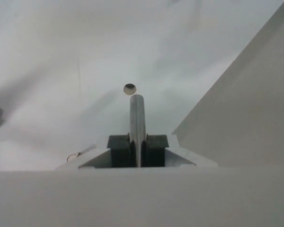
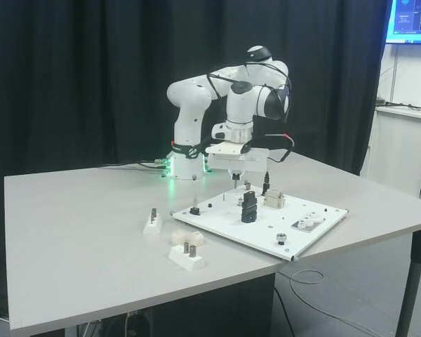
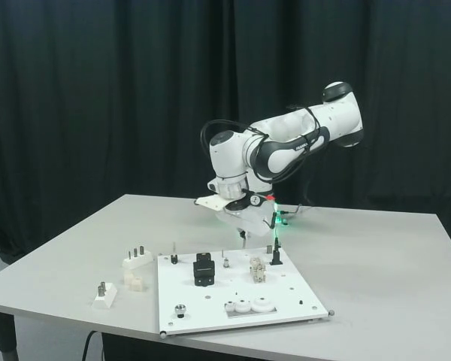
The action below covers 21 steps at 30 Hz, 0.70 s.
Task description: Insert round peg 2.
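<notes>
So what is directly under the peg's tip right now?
The end effector grips the peg above the white board. A small round hole lies just past the tip. The peg covers the board right beneath its tip, so that spot cannot be seen.

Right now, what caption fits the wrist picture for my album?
The gripper holds a round peg just above a small hole in the white board.
</notes>
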Available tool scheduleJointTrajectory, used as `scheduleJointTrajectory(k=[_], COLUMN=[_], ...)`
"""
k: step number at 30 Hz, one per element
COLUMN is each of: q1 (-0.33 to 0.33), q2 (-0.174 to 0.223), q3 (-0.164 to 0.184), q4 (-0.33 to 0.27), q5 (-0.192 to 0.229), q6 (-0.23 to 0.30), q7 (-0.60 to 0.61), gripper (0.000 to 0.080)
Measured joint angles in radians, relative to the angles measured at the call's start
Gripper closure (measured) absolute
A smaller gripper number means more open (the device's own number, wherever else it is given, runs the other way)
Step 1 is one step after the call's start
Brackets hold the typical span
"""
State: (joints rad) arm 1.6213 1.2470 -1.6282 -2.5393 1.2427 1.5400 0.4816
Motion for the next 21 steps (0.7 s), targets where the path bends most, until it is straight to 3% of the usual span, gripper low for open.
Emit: scheduleJointTrajectory(k=[21], q1=[-0.029], q2=[0.000], q3=[0.008], q4=[0.014], q5=[-0.005], q6=[-0.054], q7=[-0.011], gripper=[0.0735])
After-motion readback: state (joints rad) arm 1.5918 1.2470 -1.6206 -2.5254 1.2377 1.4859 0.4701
